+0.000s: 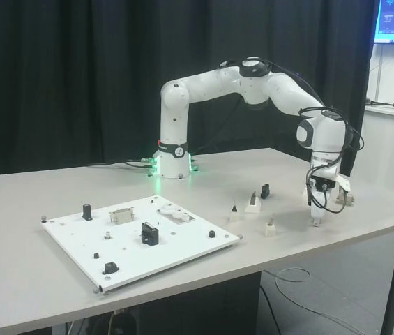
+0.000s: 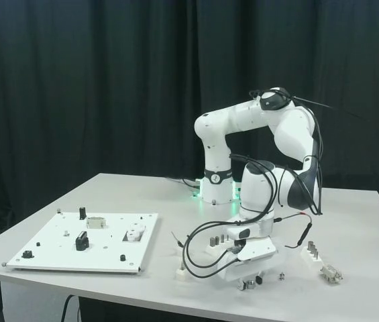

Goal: Pick bolt 4.

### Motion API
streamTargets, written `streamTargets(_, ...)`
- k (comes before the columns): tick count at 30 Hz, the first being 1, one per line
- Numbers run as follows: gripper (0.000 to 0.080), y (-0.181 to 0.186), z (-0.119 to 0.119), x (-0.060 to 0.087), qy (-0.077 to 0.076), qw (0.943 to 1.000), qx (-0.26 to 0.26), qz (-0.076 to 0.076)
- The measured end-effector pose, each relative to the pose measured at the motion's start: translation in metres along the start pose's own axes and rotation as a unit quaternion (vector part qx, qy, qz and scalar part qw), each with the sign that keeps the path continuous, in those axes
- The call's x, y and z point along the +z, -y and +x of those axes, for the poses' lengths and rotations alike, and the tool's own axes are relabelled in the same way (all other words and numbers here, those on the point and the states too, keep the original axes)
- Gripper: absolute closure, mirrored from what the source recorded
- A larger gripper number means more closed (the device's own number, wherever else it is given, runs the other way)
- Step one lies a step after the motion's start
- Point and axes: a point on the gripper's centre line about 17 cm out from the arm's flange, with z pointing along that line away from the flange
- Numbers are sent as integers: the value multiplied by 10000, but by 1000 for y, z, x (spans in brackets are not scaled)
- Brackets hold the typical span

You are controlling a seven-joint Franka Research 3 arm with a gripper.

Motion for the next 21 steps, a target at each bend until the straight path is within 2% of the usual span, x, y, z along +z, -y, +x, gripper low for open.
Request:
streamTargets(9, 274, 3, 2, 0, 1, 10000, -8, 32)
streamTargets(10, 577, 4, 2, 0, 1, 10000, 1, 36)
streamTargets(15, 577, 5, 3, -4, -7, 10000, 52, 73)
streamTargets(21, 577, 5, 4, -16, -20, 9999, 83, 127)
